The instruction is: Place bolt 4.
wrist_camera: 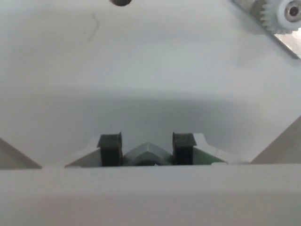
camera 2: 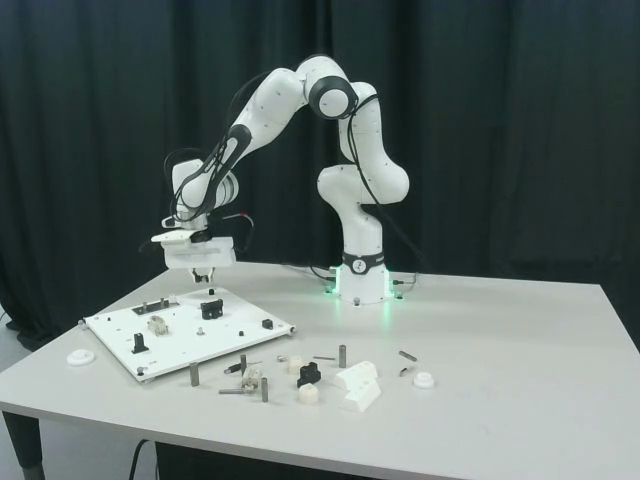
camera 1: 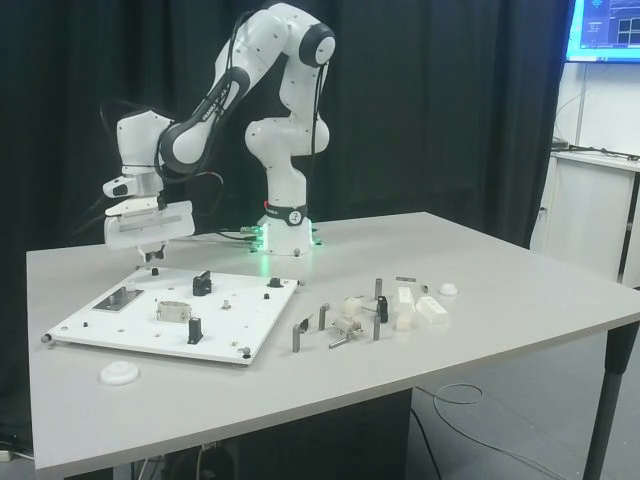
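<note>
My gripper (camera 1: 152,256) hangs just above the far left corner of the white board (camera 1: 250,320), also seen from the other side as gripper (camera 2: 203,272) over board (camera 2: 250,335). In the wrist view the two black fingertips (wrist_camera: 110,148) stand close together around a grey, peaked piece, bolt 4 (wrist_camera: 147,153), which fills the gap between them. My gripper (wrist_camera: 146,149) is shut on it. The bolt's lower part is hidden by the hand. A small black part (camera 1: 156,271) sits on the board right below the hand.
The board carries black blocks (camera 1: 201,284), a grey bracket (camera 1: 174,311) and a grey plate (camera 1: 118,299). A white gear (wrist_camera: 282,16) lies near the hand. Loose bolts and white blocks (camera 1: 400,305) lie right of the board. A white disc (camera 1: 118,375) sits near the front.
</note>
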